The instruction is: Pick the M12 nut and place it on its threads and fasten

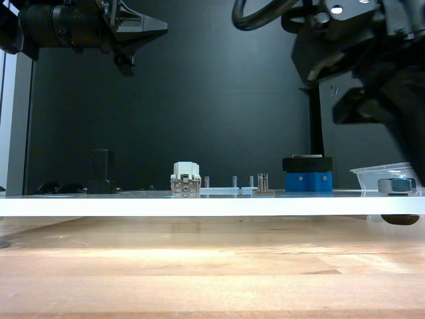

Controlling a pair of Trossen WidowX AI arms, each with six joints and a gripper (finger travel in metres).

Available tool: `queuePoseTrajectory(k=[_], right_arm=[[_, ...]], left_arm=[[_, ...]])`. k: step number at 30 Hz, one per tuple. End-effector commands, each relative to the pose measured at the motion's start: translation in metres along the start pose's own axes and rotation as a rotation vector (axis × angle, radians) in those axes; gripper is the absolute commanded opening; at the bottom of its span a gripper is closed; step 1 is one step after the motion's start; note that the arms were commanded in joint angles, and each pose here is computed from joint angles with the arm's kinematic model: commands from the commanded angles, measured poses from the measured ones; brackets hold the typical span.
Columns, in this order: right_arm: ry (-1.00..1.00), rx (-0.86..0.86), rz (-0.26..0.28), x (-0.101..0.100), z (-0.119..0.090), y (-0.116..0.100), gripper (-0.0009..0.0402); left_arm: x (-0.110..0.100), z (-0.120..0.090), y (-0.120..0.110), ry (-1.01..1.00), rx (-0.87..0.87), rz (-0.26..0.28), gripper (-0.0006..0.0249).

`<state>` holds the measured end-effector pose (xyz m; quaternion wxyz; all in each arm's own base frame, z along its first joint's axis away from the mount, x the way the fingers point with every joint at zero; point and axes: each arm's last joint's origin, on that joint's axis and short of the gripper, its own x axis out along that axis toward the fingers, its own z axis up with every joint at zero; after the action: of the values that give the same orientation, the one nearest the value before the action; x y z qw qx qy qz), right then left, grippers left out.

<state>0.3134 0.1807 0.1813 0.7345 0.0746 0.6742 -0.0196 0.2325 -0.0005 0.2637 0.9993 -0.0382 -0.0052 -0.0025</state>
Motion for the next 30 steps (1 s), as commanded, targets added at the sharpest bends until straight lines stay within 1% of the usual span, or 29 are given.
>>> queuePoseTrajectory(k=[1, 9, 15, 16, 17, 18, 20, 21, 22, 24, 27, 30], right_arm=[[-0.055, 0.019, -0.054, -0.0039, 0.0007, -0.0014, 0.0], [-0.104, 0.017, -0.085, -0.0024, 0.003, -0.0015, 0.0], [-0.104, 0.019, -0.068, -0.0005, 0.0028, -0.0011, 0.0], [-0.095, 0.018, -0.057, -0.0001, 0.0024, -0.0007, 0.0], [-0.08, 0.014, -0.033, 0.0005, 0.0019, -0.0001, 0.0], [-0.05, -0.001, 0.011, 0.001, 0.0012, 0.0012, 0.0], [0.032, -0.058, 0.125, 0.0012, -0.0013, 0.0044, 0.0], [0.061, -0.078, 0.162, 0.001, -0.0024, 0.0053, 0.0], [0.076, -0.087, 0.179, 0.0009, -0.003, 0.0056, 0.0], [0.075, -0.094, 0.157, 0.0003, -0.004, 0.0043, 0.0], [0.03, -0.086, 0.067, 0.0002, -0.0032, 0.0012, 0.0], [-0.014, -0.061, -0.006, -0.0003, -0.0024, -0.0011, 0.0]], left_arm=[[0.0001, 0.0, 0.0001, 0.0, 0.0, 0.0, 0.0], [0.0001, 0.0, 0.0, 0.0, 0.0, 0.0, 0.0], [0.0001, -0.0001, 0.0001, 0.0, 0.0, 0.0, 0.0], [0.0001, 0.0, 0.0, 0.0, 0.0, 0.0, 0.0], [0.0001, 0.0001, 0.0001, 0.0, 0.0, 0.0, 0.0], [0.0001, -0.0001, 0.0001, 0.0, 0.0, 0.0, 0.0], [0.0001, -0.0001, 0.0001, 0.001, 0.0, 0.0, 0.0], [0.0001, -0.0001, 0.0001, 0.0, 0.0, 0.0, 0.0], [0.0001, 0.0001, 0.0001, 0.0, 0.0, 0.0, 0.0], [0.0001, -0.0001, 0.0001, 0.0, 0.0, 0.0, 0.0], [0.0001, -0.0001, 0.0001, 0.0, 0.0, 0.0, 0.0], [0.0001, 0.0, 0.0, 0.0, 0.0, 0.0, 0.0]])
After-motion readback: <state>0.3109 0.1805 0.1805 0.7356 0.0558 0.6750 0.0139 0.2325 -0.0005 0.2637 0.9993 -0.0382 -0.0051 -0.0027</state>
